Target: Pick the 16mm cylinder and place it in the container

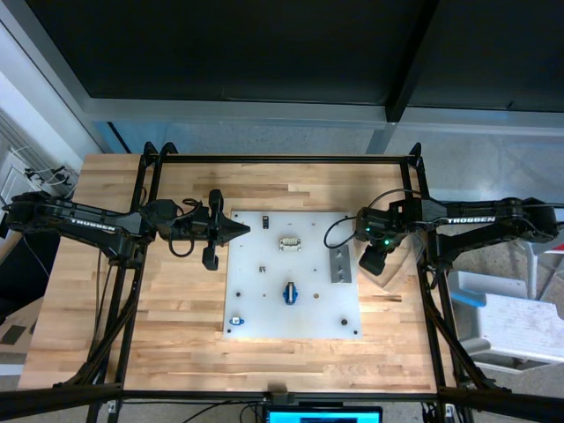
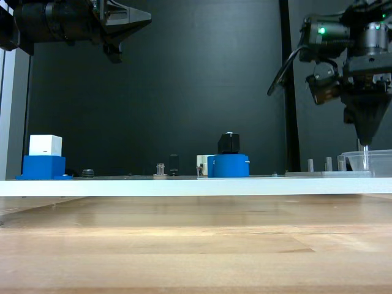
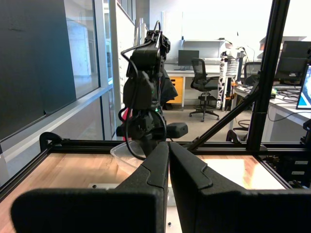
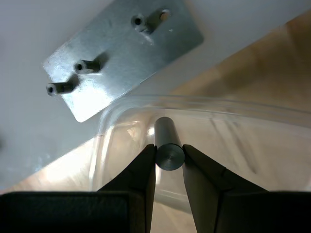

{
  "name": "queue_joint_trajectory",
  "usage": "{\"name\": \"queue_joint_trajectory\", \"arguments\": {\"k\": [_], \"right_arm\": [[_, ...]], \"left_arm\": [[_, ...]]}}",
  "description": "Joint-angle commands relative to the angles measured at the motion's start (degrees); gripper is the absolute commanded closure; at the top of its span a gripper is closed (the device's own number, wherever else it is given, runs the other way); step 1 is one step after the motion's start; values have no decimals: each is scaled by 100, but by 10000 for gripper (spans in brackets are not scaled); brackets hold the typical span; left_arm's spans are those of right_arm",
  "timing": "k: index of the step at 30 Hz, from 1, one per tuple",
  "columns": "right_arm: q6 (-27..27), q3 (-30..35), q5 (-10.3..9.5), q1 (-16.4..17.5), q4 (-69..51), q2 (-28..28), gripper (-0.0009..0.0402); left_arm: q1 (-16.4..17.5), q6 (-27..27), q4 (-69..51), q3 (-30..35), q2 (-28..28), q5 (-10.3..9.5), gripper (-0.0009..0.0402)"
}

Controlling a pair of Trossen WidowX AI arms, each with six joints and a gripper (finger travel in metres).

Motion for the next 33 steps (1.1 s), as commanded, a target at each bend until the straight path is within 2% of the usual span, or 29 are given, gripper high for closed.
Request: {"name": "queue_joint_trajectory", "arguments": {"k": [1, 14, 19, 26, 29, 33], "right_arm": [[-4, -275, -234, -114, 417, -55, 330], [-20, -466, -192, -186, 474, -157, 325], [-59, -466, -157, -186, 476, -181, 284], [-39, -378, 33, -181, 258, -278, 219], [-37, -356, 184, -181, 162, -317, 208], [-26, -356, 177, -168, 157, -391, 210]], "left_arm": [[0, 0, 0, 2, 0, 2, 393], [0, 2, 0, 2, 2, 2, 393], [0, 0, 0, 2, 0, 2, 393], [0, 0, 0, 2, 0, 2, 393], [0, 2, 0, 2, 0, 2, 393], [0, 2, 0, 2, 0, 2, 393]]}}
